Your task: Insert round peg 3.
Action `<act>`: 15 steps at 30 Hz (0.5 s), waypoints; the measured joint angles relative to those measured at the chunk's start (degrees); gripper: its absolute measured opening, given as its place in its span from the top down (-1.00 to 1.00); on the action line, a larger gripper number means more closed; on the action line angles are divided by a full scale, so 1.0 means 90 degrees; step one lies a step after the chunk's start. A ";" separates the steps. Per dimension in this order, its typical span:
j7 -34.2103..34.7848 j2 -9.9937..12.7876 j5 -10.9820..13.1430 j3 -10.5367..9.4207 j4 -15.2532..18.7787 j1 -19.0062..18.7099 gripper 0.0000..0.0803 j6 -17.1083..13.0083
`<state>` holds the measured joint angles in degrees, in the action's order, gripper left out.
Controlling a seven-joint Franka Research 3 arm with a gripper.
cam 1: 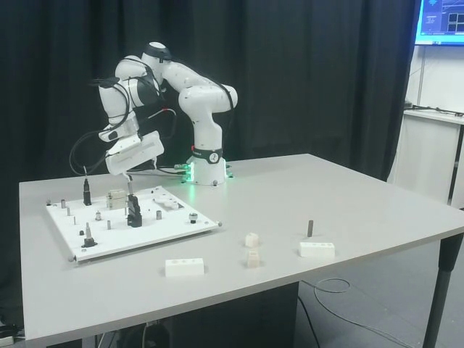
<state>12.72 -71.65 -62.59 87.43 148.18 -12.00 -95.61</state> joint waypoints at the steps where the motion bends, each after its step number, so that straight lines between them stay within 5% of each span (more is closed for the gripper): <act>1: 0.0000 0.0000 0.0000 0.0000 0.0000 0.0000 -0.99 0.0000; 15: 0.0000 0.0000 0.0000 0.0006 0.0004 0.0000 -0.99 -0.0043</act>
<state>12.72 -71.65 -62.59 87.49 148.21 -12.00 -95.99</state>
